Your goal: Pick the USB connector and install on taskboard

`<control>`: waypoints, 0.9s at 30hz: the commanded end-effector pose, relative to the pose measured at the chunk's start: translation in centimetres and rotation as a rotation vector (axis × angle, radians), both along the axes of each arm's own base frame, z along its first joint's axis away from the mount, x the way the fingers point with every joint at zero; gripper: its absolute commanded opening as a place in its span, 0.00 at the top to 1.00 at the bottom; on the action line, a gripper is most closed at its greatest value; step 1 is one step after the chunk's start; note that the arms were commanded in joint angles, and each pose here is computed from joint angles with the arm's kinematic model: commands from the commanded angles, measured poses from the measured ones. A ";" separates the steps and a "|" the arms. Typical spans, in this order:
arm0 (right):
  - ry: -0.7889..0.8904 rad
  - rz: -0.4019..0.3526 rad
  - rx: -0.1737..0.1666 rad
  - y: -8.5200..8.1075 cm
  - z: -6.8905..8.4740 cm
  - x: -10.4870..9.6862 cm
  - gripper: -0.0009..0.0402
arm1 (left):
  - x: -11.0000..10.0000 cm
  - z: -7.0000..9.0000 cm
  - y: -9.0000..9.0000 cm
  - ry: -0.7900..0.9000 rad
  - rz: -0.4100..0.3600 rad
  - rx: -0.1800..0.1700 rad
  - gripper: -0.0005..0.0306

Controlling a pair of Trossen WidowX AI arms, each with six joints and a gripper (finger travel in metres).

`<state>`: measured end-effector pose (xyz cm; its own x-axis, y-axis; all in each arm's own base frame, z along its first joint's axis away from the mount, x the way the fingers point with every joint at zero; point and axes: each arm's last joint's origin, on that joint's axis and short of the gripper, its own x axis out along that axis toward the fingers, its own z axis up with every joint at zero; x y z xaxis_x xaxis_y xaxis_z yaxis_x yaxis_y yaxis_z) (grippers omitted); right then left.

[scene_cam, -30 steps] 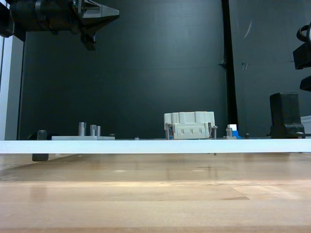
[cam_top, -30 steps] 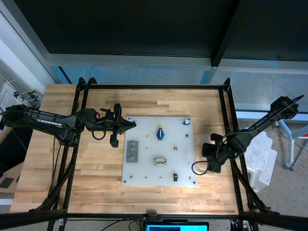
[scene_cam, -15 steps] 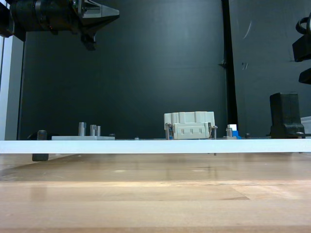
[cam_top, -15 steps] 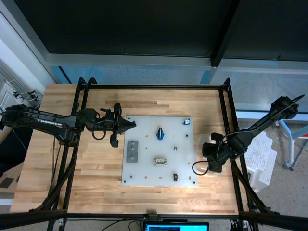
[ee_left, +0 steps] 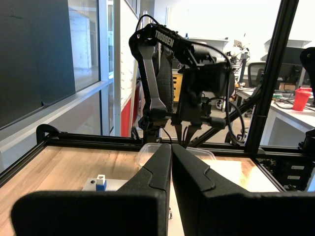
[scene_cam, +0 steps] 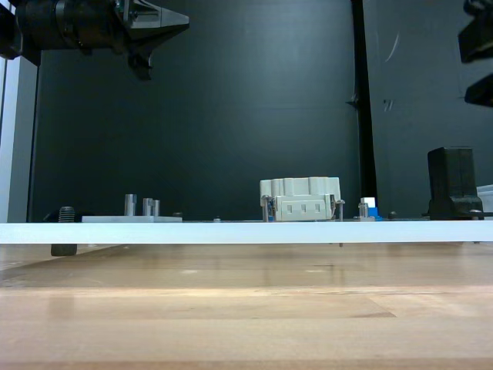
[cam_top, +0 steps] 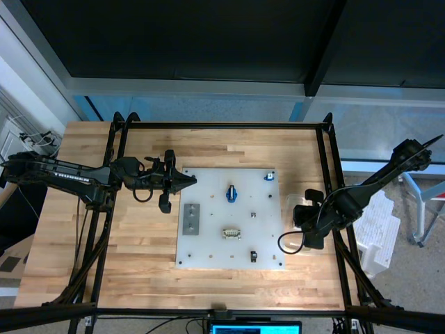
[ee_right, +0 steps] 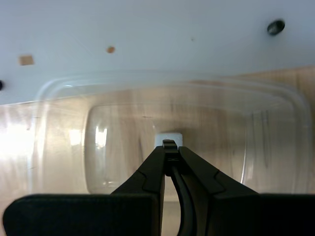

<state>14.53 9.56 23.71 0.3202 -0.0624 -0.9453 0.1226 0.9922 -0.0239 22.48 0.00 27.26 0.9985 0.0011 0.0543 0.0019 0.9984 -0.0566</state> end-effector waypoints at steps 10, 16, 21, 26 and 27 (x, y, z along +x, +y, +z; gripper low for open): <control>-0.004 0.041 -0.004 1.1 3.6 1.4 0.98 | 0.0 0.0 0.0 0.000 0.000 0.000 0.98; 0.002 0.041 -0.009 2.7 3.7 3.7 0.98 | 0.0 0.0 0.0 0.000 0.000 0.000 0.98; 0.004 0.046 -0.011 4.4 3.7 6.1 0.98 | 0.0 0.0 0.0 0.000 0.000 0.000 0.98; 0.001 0.051 -0.011 6.0 4.1 8.4 0.98 | 0.0 0.0 0.0 0.000 0.000 0.000 0.98; 0.002 0.051 -0.011 6.3 4.1 8.8 0.98 | 0.0 0.0 0.0 0.000 0.000 0.000 0.98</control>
<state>22.82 15.53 27.75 0.3214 -0.0558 -0.9453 0.0705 0.9969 -0.0349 22.48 0.00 27.26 0.9985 0.0008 0.0543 0.0023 0.9984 -0.0566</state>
